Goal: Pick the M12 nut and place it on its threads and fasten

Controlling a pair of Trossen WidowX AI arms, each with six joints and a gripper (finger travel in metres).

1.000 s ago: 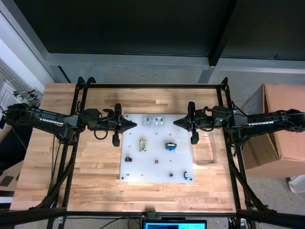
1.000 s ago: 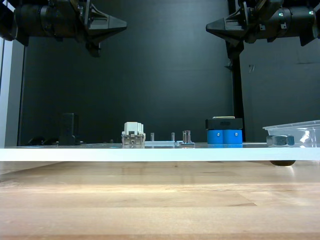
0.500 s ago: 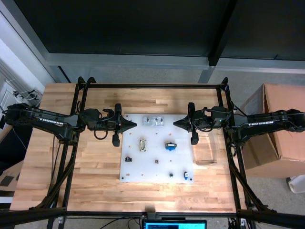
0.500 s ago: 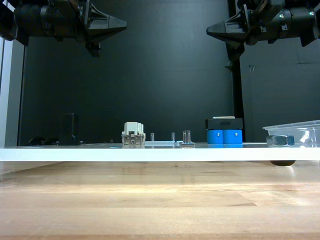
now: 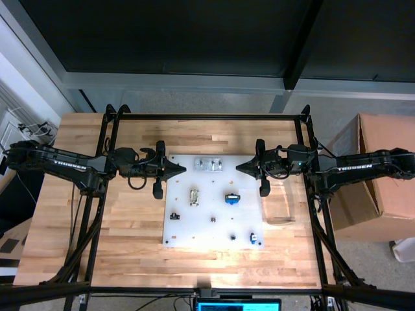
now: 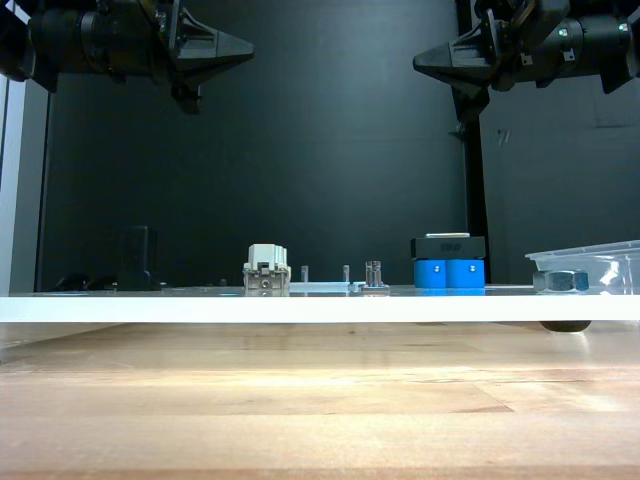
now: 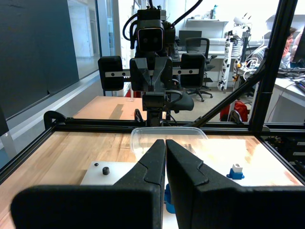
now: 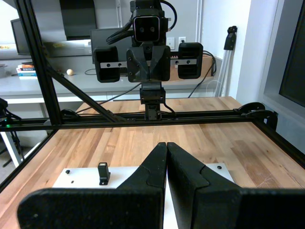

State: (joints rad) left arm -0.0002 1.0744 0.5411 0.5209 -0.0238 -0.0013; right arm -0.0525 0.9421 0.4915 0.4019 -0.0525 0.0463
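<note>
Only the right gripper [image 6: 416, 64] has moved, and barely: in the low view its nose sits a shade lower than a second ago, and it has held there for the last half second. The M12 nut [image 6: 560, 281], the left gripper [image 6: 250, 45] and everything else on the board stay where they were. To my eye that small settling looks like an arm coming to rest, not starting a reach, so I judge the handling is over or paused.

The M12 nut sits low at the near right of the white board [image 5: 194, 228], silver and flat-sided, free of both grippers. In the low view it shows in front of the clear tray [image 6: 606, 262]. From above, though, the tray holds no nut, and a small part stands at the board's near right corner, where the stud belongs. No black ribs show beneath the nut, so I take it to be on its stud and run well down. How tight it is I cannot tell.

Both grippers hang high over the board's far half, well apart from the nut, with their noses pointing inward at each other. The right gripper's jaws are pressed together on nothing, and the left gripper is likewise clenched and empty
</note>
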